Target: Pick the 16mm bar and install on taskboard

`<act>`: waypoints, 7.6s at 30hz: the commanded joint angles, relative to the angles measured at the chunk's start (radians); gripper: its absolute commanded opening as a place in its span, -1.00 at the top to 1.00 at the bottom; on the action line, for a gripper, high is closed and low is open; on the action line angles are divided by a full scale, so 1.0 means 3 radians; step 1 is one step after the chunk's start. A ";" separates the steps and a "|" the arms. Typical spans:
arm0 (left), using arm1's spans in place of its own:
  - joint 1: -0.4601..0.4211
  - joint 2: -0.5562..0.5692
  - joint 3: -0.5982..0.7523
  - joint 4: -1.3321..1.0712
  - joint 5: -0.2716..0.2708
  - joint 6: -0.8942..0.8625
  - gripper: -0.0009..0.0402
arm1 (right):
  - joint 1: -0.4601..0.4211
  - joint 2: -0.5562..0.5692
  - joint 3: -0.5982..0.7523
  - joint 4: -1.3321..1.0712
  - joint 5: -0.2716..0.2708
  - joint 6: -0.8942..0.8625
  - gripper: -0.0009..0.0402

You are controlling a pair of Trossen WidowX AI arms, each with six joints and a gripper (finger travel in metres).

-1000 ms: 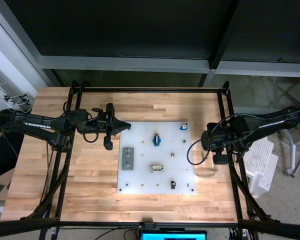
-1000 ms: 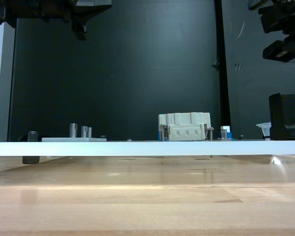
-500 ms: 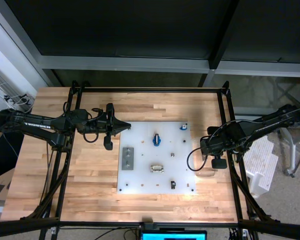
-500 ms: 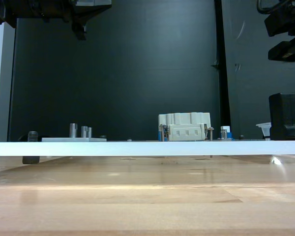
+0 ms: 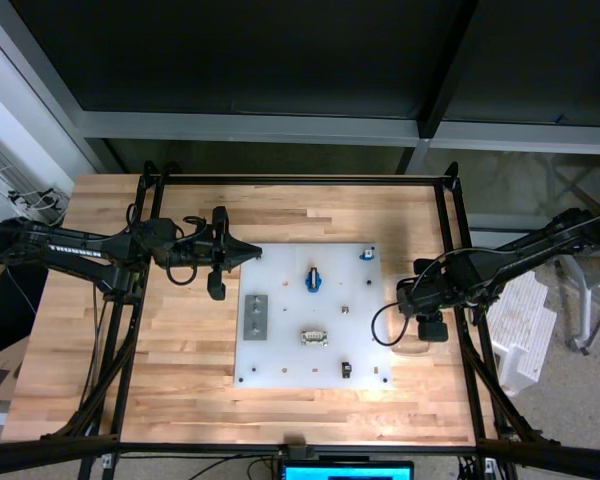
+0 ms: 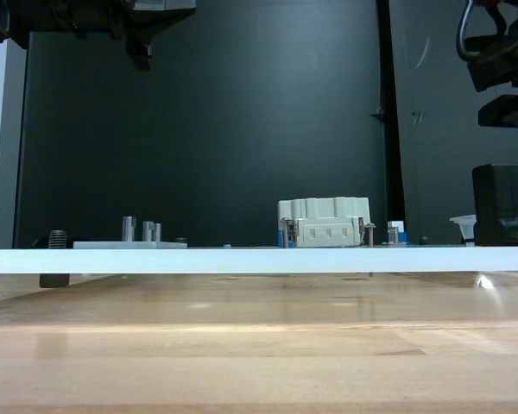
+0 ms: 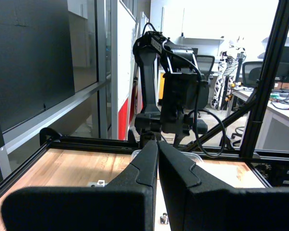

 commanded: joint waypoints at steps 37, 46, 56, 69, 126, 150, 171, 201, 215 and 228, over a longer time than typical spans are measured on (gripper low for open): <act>0.0001 0.0000 0.0000 0.0000 0.0001 0.0000 0.96 | 0.0182 0.0121 -0.0636 0.0791 0.0078 -0.0086 0.02; 0.0001 0.0000 0.0000 0.0000 0.0001 0.0000 0.96 | 0.0202 0.0121 -0.0699 0.0870 0.0078 -0.0100 0.02; 0.0000 0.0000 0.0000 0.0000 0.0001 0.0000 0.96 | 0.0210 0.0121 -0.0703 0.0858 0.0080 -0.0122 0.02; 0.0001 0.0000 0.0000 0.0000 0.0001 0.0000 0.96 | 0.0212 0.0121 -0.0703 0.0860 0.0079 -0.0146 0.44; 0.0001 0.0000 0.0000 0.0000 0.0001 0.0000 0.96 | 0.0238 0.0034 0.0350 -0.0067 0.0076 -0.0132 0.88; 0.0001 0.0000 0.0000 -0.0001 0.0001 0.0000 0.96 | 0.0698 0.0998 0.1214 -0.0078 0.0079 0.0322 0.88; 0.0001 0.0000 0.0000 -0.0001 0.0001 0.0000 0.96 | 0.0924 0.1438 0.1467 0.0150 0.0069 0.0565 0.88; 0.0001 0.0000 0.0000 0.0000 0.0001 0.0000 0.96 | 0.1017 0.1605 0.1598 0.0158 0.0079 0.0730 0.88; 0.0001 0.0000 0.0000 -0.0001 0.0001 0.0000 0.96 | 0.1025 0.1700 0.1596 0.0200 0.0080 0.0735 0.88; 0.0001 0.0000 0.0000 0.0000 0.0001 0.0000 0.96 | 0.1033 0.1795 0.1573 0.0234 0.0079 0.0807 0.88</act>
